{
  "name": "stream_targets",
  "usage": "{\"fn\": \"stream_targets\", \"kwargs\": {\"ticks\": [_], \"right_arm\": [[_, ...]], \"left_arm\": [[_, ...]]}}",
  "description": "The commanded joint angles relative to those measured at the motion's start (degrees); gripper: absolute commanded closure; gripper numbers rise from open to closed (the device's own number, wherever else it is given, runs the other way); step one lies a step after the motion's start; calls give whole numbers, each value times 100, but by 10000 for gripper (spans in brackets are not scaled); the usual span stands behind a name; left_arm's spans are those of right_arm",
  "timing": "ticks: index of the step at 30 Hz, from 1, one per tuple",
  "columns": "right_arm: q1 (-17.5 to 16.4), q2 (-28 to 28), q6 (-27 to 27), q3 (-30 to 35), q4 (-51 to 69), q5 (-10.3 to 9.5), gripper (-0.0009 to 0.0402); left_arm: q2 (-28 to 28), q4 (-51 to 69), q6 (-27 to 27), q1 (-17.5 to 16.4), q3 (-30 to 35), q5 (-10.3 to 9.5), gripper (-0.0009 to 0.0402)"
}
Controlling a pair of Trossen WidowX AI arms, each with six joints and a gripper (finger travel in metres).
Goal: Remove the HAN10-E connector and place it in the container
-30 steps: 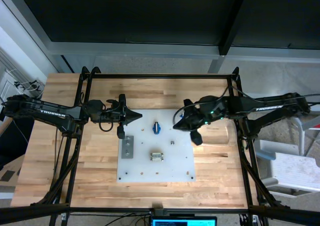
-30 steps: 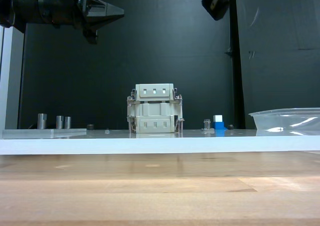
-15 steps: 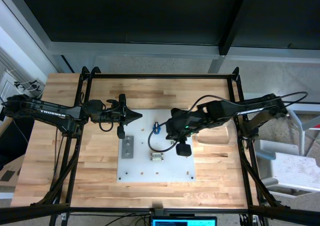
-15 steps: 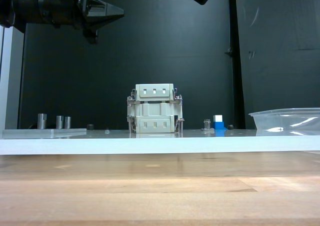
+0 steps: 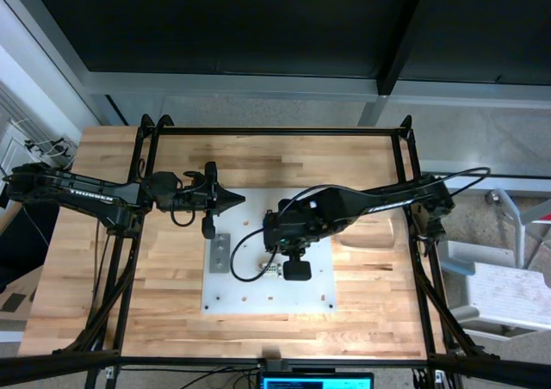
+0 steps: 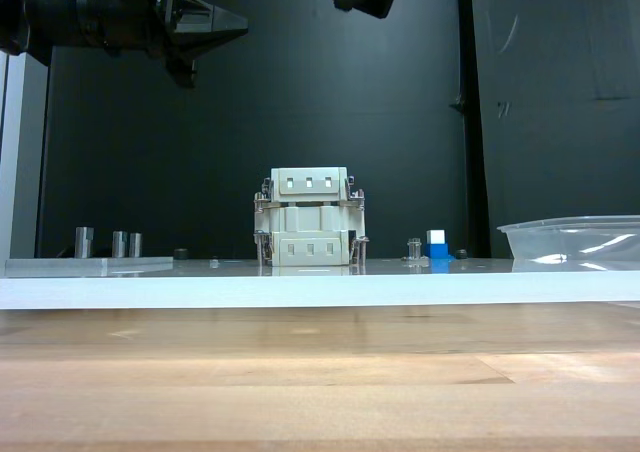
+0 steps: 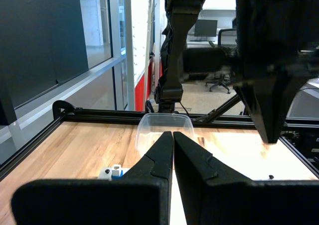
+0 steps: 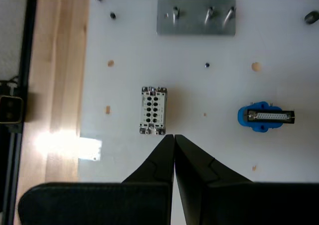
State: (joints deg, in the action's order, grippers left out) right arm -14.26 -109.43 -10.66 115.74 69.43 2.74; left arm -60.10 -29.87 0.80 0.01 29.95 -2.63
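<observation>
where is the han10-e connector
High view: connector on the white plate, right of the grey bar, beneath the right tool; left tool hangs farther left.

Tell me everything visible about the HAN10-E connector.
The HAN10-E connector is a pale grey-beige block with two rows of dark holes on top and metal fittings at its ends. It stands two-tiered on the white board, untouched. The right gripper hovers above, fingers shut; the left gripper hangs aside, shut.

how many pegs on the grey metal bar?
3, in one row on the grey rectangular metal bar: first peg, middle peg, last peg. None look hidden. Right gripper, shut, hovers above the white board; left gripper, shut, hangs near its left edge.
</observation>
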Motion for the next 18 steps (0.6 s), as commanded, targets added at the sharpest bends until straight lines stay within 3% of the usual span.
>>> {"fn": "stream_targets", "kwargs": {"ticks": [1,10,18], "right_arm": [[-24,-341,-61,358,286,188,393],[-127,-1001,-92,1034,579,223,386],[-192,-1296,-225,1123,616,210,296]], "left_arm": [[0,0,0,0,0,0,393],[0,0,0,-2,0,0,393],[0,0,0,0,0,0,393]]}}
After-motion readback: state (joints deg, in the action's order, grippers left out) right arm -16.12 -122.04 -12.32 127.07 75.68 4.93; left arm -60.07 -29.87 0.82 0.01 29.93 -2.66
